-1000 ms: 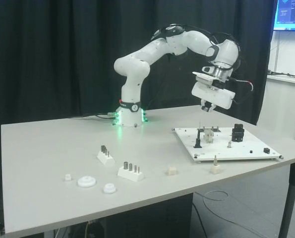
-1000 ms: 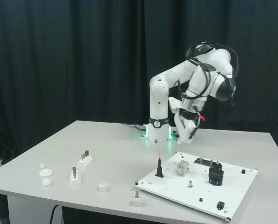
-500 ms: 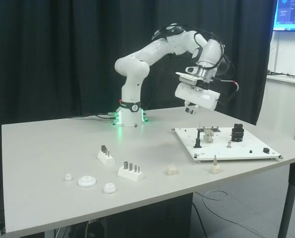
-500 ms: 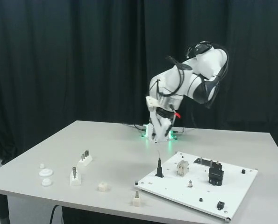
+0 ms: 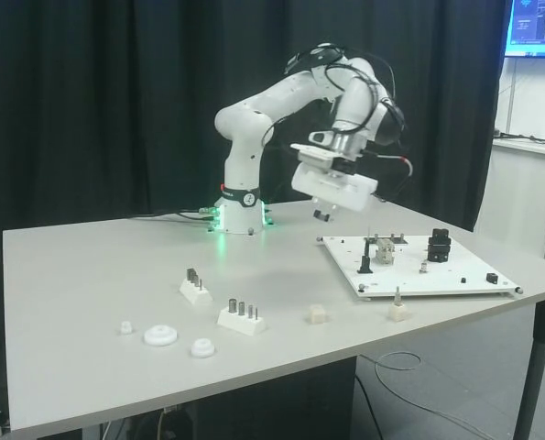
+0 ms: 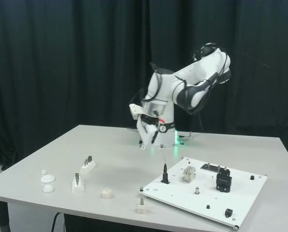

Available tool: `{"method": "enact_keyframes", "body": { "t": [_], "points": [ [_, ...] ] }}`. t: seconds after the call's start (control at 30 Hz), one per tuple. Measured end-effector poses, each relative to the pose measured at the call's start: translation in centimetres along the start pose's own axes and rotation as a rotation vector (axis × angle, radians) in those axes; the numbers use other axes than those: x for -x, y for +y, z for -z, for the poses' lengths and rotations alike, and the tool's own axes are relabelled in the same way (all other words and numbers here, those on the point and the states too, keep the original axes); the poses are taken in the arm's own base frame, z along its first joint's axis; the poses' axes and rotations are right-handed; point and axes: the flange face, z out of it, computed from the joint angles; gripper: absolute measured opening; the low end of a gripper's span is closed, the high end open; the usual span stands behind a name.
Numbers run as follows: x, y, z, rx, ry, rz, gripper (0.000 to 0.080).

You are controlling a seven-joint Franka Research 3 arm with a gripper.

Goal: Place bolt 4.

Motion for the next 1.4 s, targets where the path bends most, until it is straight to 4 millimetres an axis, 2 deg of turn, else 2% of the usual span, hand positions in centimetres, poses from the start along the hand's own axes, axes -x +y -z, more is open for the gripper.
{"method": "enact_keyframes", "body": {
  "t": [0.3,0.6,0.9,1.4],
  "points": [
    [-4.2,-0.5,-3.3,0.01,-0.085,0.054,0.0225],
    [-6.4,-1.2,-6.7,-0.011,-0.158,0.069,0.0225],
    [-6.7,-1.7,-9.7,-0.023,-0.179,0.074,0.0225],
    [-6.0,-3.0,-12.5,0.002,-0.189,0.143,0.0225]
  ]
}}
